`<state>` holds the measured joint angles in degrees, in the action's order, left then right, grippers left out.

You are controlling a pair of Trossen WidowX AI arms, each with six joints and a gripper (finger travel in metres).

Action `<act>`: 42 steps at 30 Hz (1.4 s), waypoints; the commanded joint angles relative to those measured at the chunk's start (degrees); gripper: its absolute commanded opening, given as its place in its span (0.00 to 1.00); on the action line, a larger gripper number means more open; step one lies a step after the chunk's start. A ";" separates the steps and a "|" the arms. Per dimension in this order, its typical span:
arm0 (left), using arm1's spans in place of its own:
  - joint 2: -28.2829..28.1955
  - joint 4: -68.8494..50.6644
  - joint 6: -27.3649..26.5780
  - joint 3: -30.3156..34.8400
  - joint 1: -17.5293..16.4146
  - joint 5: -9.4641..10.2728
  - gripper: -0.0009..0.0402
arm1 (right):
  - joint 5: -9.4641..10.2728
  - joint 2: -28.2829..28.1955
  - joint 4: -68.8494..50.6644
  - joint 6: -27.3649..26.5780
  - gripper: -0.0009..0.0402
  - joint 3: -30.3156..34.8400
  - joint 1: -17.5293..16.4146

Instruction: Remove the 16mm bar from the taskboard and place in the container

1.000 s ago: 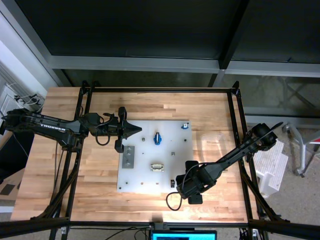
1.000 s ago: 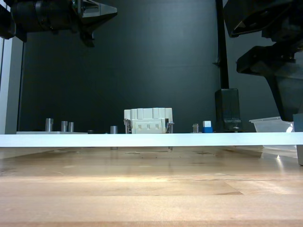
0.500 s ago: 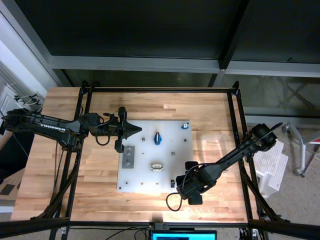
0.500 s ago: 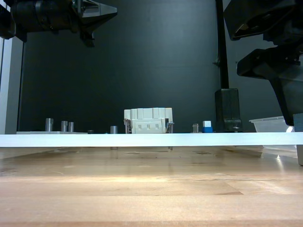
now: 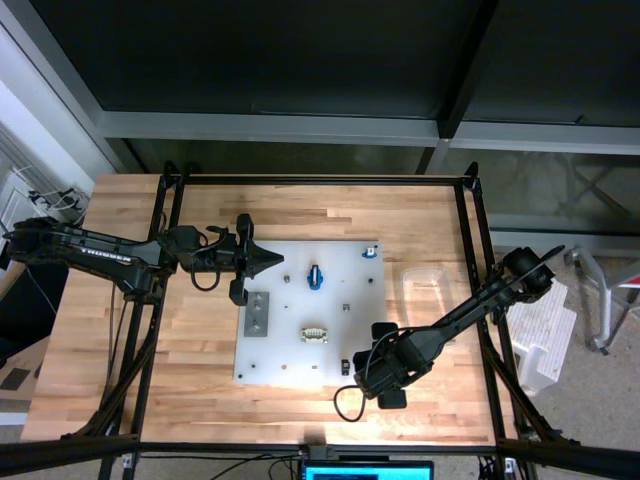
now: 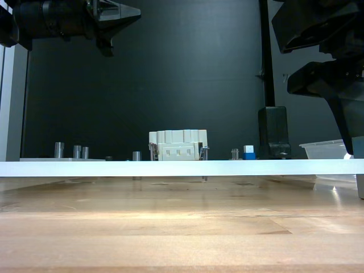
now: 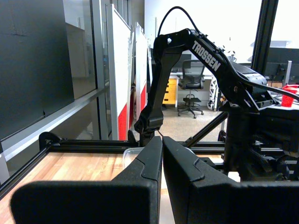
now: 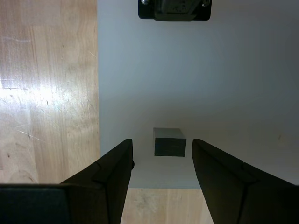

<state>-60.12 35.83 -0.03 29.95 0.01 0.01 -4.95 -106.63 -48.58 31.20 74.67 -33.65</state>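
16mm bar: stands on the taskboard close to its near right corner. I take the small dark grey stub seen end-on to be it. Not gripped, not lifted.

Left side: left gripper is held high over the taskboard's far left corner, fingers pressed together on nothing. It looks parked and, by my reading, has no part in this job.

Middle: taskboard lies flat on the wooden table. A small black part sits farther along the taskboard, apart from the bar. It is not the target.

Right of middle: right gripper hangs over the bar, pointing down, fingers spread wide. One finger is on either side of the bar, with white taskboard showing in both gaps, so no contact. How high the fingertips are above the taskboard I cannot tell.

Far right: container sits just beside the taskboard's right edge. Nothing is visible inside it.

Progress: early. The reach and line-up look done. Left to do: lower, close on the bar, pull it up out of the taskboard, carry it right, and let go over the container.
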 commanded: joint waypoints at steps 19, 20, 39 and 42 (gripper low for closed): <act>0.00 0.00 0.00 0.00 0.00 0.00 0.02 | 0.20 0.48 -0.44 -0.07 0.01 -0.31 -0.15; 0.00 0.00 0.00 0.00 0.00 0.00 0.02 | 0.20 0.61 -0.50 -0.04 0.02 -0.31 -0.15; 0.00 0.02 0.00 0.00 0.00 0.00 0.02 | -0.04 10.27 -6.64 -0.13 0.02 -0.31 -0.26; 0.00 0.00 0.00 0.00 0.00 0.00 0.02 | -0.52 12.61 -7.02 -0.11 0.02 -0.31 -0.26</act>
<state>-60.12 35.83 -0.03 29.95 0.01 0.01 -4.99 -94.96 -55.48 31.07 74.30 -33.89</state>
